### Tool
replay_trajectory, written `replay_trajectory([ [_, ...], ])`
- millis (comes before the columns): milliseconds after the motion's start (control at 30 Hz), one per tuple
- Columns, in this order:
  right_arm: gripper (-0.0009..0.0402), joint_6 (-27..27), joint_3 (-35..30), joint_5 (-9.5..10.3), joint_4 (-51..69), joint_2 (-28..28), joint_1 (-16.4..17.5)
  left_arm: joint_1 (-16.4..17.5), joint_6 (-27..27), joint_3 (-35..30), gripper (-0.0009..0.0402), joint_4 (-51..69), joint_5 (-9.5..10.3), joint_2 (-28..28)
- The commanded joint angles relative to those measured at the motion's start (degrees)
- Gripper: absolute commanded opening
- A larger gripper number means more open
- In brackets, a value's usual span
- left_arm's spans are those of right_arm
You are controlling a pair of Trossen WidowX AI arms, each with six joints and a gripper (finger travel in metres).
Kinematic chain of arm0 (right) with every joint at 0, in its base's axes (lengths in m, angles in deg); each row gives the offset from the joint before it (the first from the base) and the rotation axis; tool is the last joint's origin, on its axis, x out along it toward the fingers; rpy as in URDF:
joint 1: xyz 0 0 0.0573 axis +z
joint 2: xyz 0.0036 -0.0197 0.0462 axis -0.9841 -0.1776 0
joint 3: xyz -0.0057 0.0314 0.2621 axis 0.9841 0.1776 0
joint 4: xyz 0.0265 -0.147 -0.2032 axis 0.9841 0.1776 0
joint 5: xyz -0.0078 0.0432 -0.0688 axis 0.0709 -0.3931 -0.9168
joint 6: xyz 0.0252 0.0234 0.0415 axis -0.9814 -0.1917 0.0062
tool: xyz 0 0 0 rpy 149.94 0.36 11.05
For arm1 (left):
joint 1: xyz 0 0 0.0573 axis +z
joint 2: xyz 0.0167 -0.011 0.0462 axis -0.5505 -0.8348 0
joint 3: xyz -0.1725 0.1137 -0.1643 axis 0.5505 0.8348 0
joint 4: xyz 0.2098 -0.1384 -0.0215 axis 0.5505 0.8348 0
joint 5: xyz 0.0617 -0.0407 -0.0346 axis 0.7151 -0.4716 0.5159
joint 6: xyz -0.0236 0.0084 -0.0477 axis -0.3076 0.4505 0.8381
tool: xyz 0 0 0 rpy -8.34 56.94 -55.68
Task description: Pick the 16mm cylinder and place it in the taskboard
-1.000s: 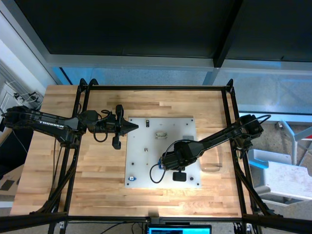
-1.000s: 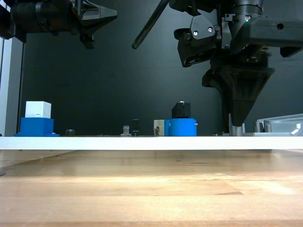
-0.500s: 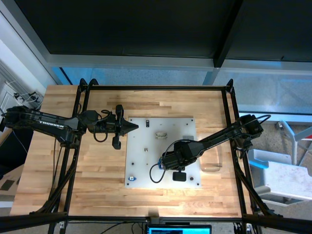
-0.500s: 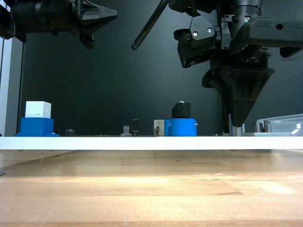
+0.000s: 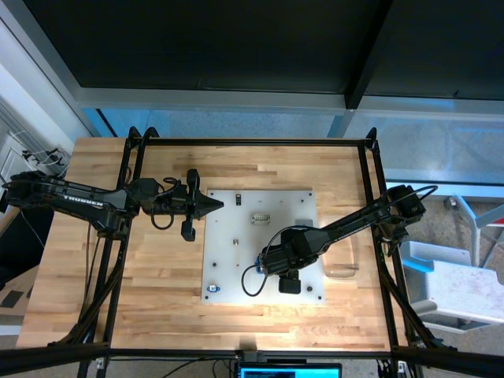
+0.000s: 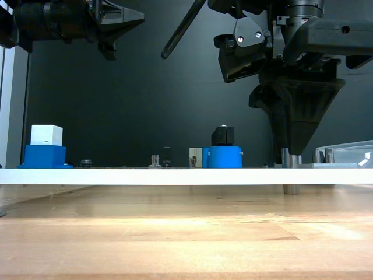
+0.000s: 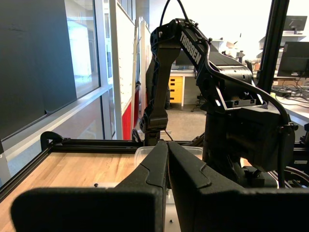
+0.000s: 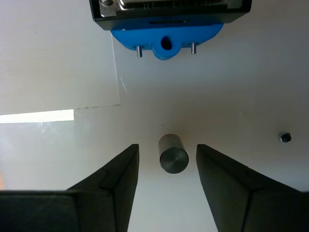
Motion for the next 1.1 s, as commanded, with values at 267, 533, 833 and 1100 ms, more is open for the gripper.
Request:
replay_trajectory([
  [267,0.0194,0.11,-0.04,-0.13,1.46,1.11,0.09,0.0,-0.02,0.0,0.0,-0.02,0.0,0.0],
  [533,0.0205,0.0,-0.04,-0.15,2.58,3.87,0.17,0.02,0.0,0.0,0.0,-0.02,0.0,0.0],
  [833,0.0225,-0.04,-0.04,-0.11,3.63,7.19,0.28,0.0,-0.02,0.0,0.0,-0.02,0.0,0.0],
  [1100,0.0234,-1.36,-0.04,-0.02,5.44,9.49,0.31,0.0,-0.02,0.0,0.0,-0.02,0.0,0.0],
])
